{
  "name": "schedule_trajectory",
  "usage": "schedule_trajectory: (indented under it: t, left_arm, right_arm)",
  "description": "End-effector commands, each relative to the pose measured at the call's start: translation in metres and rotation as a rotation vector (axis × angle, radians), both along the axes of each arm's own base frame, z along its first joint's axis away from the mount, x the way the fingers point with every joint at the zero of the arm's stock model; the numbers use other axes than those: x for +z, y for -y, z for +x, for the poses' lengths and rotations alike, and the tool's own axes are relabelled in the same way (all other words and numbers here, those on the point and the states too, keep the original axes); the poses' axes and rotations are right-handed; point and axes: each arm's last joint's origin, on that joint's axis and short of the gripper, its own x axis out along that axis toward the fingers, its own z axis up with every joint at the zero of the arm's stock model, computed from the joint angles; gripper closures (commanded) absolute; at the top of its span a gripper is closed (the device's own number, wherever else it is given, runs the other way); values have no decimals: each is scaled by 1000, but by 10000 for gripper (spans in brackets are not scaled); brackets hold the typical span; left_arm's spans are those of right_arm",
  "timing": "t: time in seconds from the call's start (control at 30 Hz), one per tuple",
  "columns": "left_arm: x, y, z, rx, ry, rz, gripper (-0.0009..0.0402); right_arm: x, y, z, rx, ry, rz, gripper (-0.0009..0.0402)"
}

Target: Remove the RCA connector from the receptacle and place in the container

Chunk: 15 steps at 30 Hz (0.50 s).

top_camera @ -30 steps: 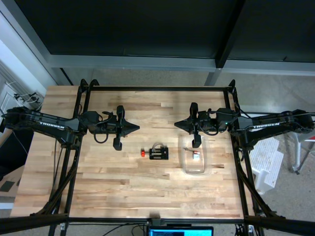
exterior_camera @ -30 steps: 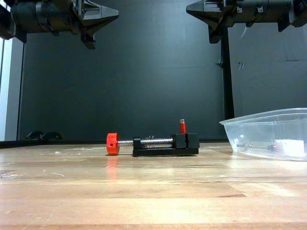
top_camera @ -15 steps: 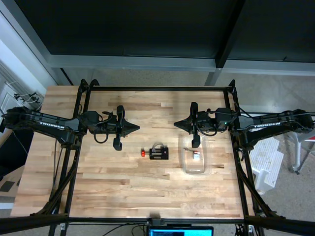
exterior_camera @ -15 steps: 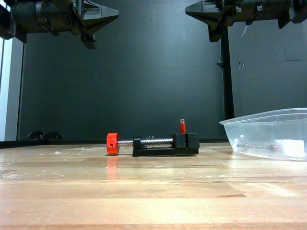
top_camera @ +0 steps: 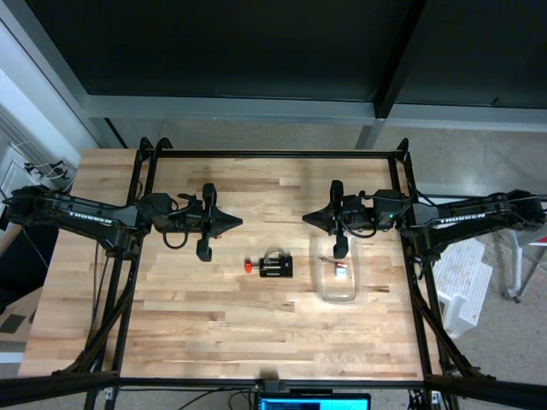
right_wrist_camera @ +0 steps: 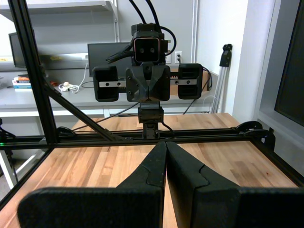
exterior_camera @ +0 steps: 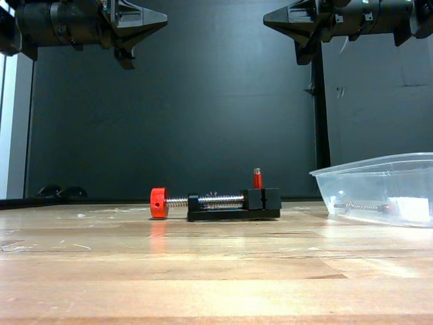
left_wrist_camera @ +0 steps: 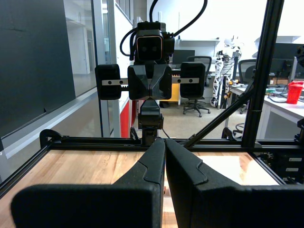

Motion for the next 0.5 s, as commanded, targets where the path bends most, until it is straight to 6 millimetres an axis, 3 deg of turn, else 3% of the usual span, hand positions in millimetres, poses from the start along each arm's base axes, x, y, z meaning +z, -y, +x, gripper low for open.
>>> schedule_trajectory:
  t: [0.03,0.5]
  left_arm:
    - [0,0,0,0,0,0,393]
    - [0,0,0,0,0,0,393]
  right_arm:
    - [0,0,0,0,0,-1,393]
    - [0,0,0,1,-1,2,393]
